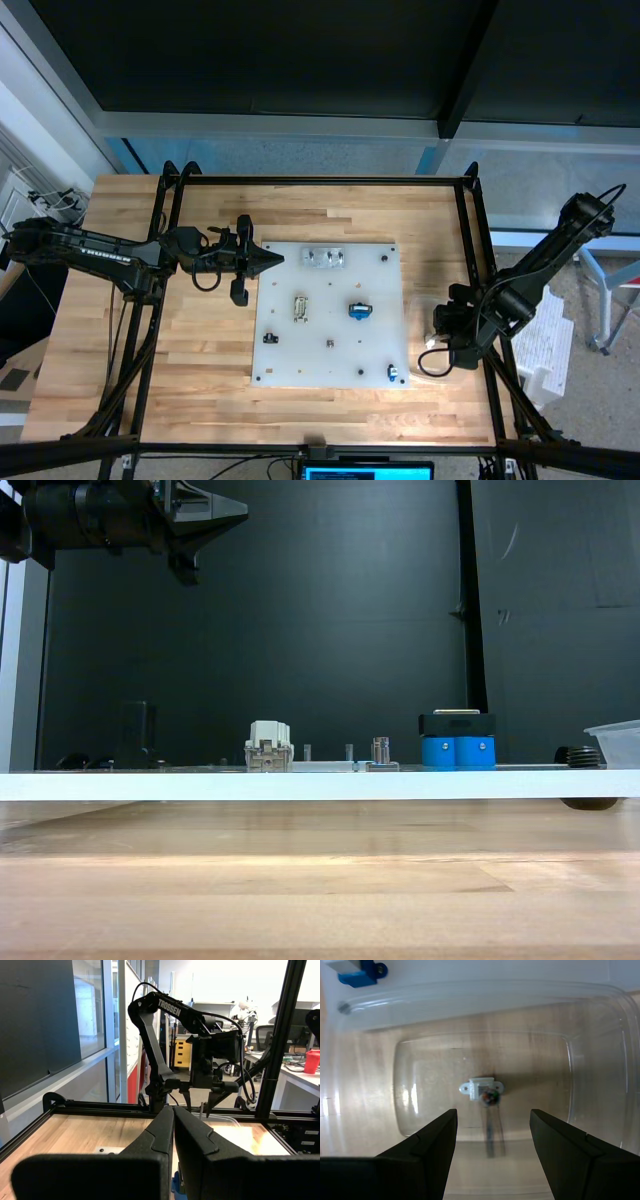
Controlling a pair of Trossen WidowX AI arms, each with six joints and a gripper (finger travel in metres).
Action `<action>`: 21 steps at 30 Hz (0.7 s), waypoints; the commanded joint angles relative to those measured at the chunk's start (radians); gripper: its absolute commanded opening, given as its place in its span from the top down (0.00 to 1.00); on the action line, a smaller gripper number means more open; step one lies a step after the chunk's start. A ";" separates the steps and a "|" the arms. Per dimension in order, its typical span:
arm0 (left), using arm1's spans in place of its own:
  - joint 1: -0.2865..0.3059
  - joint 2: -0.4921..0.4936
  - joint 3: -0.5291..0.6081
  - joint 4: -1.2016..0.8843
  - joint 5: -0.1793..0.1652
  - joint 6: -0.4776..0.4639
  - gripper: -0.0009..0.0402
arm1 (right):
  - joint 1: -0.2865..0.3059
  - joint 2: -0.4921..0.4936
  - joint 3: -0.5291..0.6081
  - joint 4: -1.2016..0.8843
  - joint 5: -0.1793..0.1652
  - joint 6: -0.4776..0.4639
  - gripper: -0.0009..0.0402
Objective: Pick the RJ45 connector and install on taskboard
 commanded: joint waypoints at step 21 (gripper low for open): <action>0.000 0.000 0.000 0.000 0.000 0.000 0.98 | -0.044 0.019 -0.084 0.130 0.001 -0.087 0.49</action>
